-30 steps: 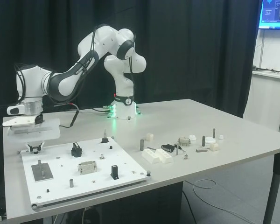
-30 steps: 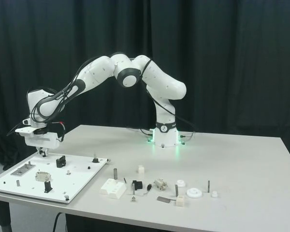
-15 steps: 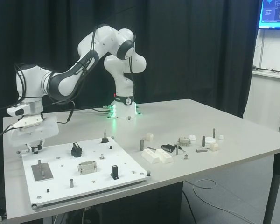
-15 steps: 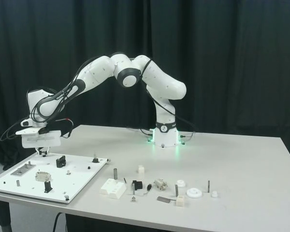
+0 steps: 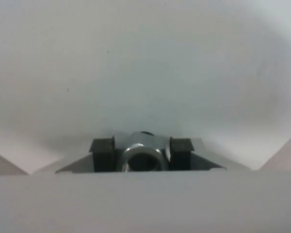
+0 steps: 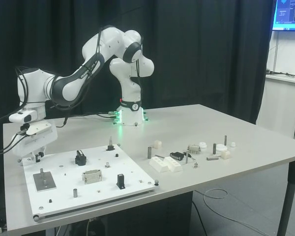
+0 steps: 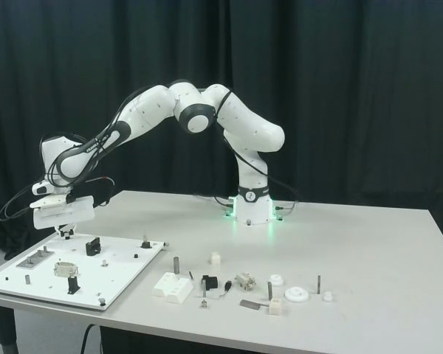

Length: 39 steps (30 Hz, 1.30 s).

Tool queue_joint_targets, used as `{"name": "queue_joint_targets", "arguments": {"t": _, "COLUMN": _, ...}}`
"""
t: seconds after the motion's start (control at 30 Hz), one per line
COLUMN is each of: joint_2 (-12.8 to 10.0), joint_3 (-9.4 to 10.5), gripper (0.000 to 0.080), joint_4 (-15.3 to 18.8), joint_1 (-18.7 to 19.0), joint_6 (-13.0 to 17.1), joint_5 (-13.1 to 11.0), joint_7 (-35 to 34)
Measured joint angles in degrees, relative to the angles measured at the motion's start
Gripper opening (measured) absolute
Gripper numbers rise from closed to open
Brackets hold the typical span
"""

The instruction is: Remove bolt 4.

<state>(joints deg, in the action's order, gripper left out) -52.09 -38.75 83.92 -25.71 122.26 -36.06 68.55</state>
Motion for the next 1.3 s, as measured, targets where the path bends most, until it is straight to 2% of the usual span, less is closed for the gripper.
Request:
{"name": "queue_joint_targets", "arguments": {"t": 0.73, "joint_2": -0.02, "joint_3": 0.16, "gripper": 0.0239, "joint_4": -0.24, "joint_1": 0.49, "joint_6": 0.19, "joint_5": 3.0, "joint_7": 9.18}}
{"name": "queue_joint_targets", "arguments": {"t": 1.3, "joint_2": 0.05, "joint_3": -0.09, "gripper": 0.0239, "joint_4": -0.4, "joint_1": 0.48, "joint_6": 1.19, "joint_5": 3.08, "joint_7": 21.7}}
